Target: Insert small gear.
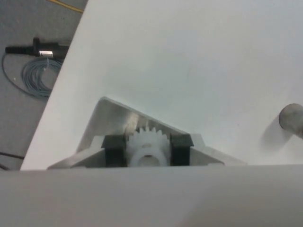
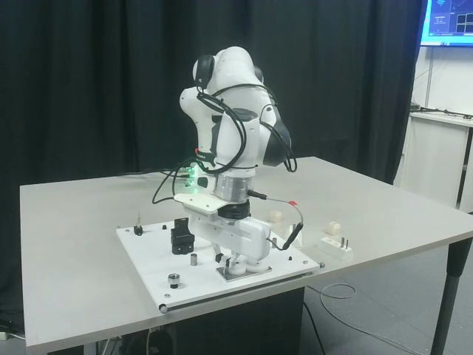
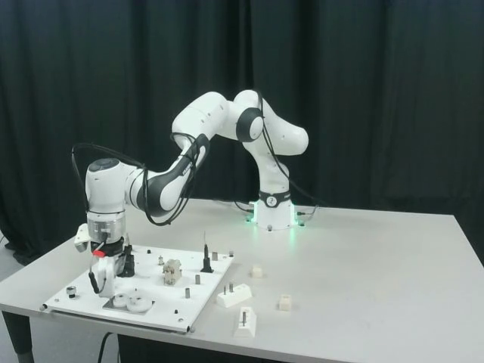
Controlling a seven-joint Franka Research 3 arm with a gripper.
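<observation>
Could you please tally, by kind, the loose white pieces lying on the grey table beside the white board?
Small white cubes: 2
Long white blocks with upright pins: 2
Total: 4

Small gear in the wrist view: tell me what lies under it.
Under the small gear, held between the black jaws, a grey metal plate lies on the white board. The spot directly beneath the gear is covered.
</observation>
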